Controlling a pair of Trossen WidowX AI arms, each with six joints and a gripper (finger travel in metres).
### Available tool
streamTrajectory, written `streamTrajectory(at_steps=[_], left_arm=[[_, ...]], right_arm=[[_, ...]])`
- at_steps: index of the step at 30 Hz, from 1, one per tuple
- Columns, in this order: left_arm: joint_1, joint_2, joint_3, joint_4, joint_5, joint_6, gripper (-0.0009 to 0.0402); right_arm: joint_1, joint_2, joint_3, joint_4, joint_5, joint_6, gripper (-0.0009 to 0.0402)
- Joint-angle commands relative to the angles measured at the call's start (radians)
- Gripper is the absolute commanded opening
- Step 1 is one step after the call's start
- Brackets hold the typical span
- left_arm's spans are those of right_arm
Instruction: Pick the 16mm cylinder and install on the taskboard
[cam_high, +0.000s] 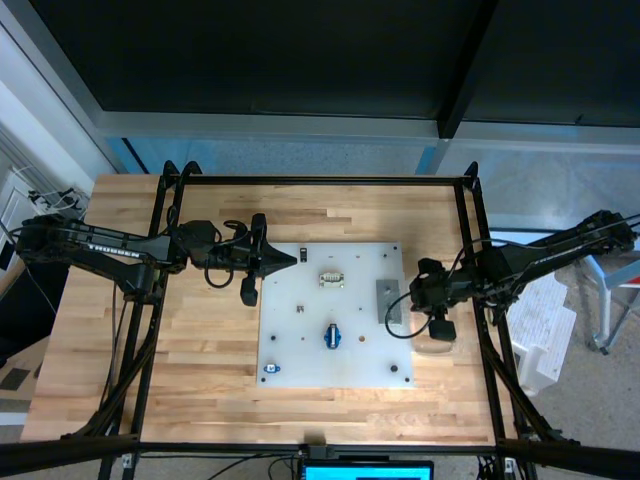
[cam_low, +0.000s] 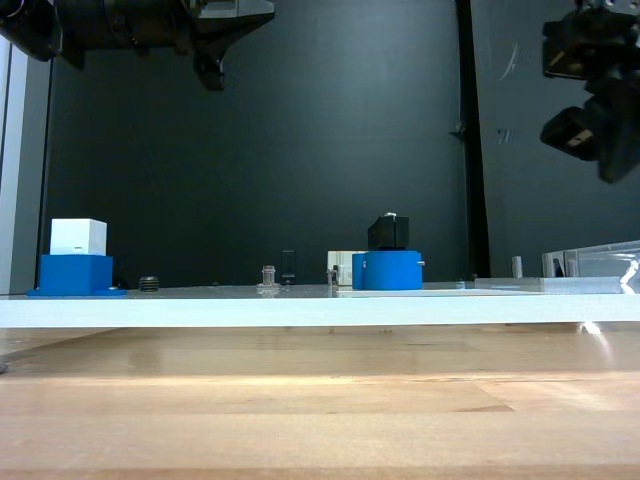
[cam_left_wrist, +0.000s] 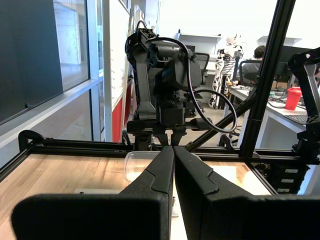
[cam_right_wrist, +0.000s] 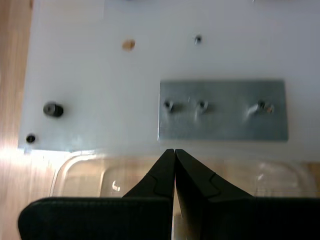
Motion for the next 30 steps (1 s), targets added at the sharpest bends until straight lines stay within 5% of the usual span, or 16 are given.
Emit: streamTrajectory(at_steps=[1,12,20,30], left_arm=[[0.0,0.0,0.0,0.0,0.0,0.0,0.0],[0.0,0.0,0.0,0.0,0.0,0.0,0.0],[0.0,0.0,0.0,0.0,0.0,0.0,0.0],[0.001,0.0,0.0,0.0,0.0,0.0,0.0]], right_arm=[[0.007,0.0,0.0,-0.047,0.0,0.017,0.0007],[0.024,-0.046,0.0,-0.187,0.004,0.109,0.0122],[0.097,-0.043,-0.003,-0.225,0.078,0.183,0.0216],[0.153,-0.043,-0.048,-0.232,0.079,0.352,0.025]])
